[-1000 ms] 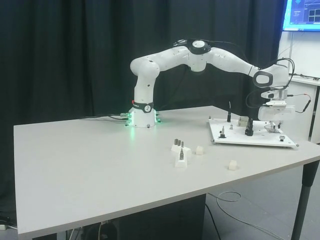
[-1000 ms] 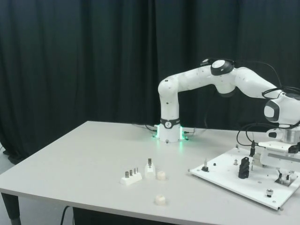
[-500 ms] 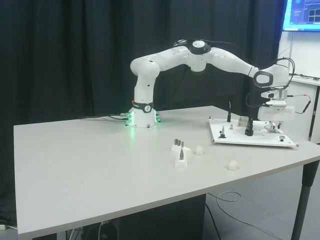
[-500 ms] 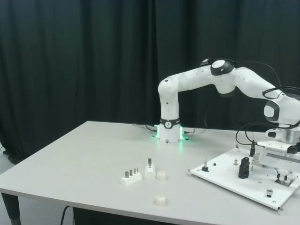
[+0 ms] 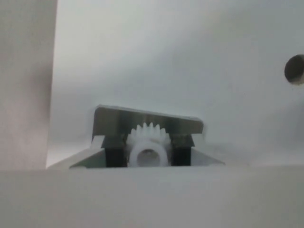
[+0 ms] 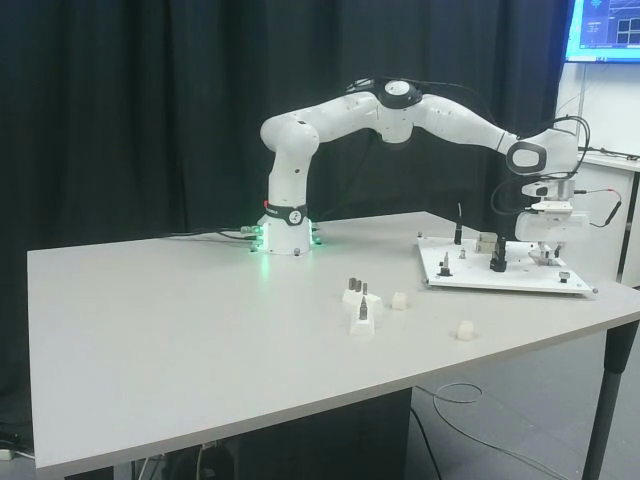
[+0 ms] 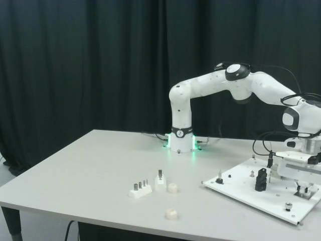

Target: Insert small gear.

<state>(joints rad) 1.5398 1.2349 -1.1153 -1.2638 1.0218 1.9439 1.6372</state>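
Gripper (image 5: 148, 151) clamped on one small gear (image 5: 148, 142) | one white board (image 6: 500, 272) | two loose gears (image 7: 172, 201) on table (image 6: 180, 320)

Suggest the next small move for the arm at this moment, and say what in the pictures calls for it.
Probably a slow, straight descent toward the white board. The wrist view shows the small gear clamped between the fingers of the gripper, teeth visible, and the room views show the gripper low over the board's far end. Whether the gear sits exactly over a peg cannot be seen, so go gently.
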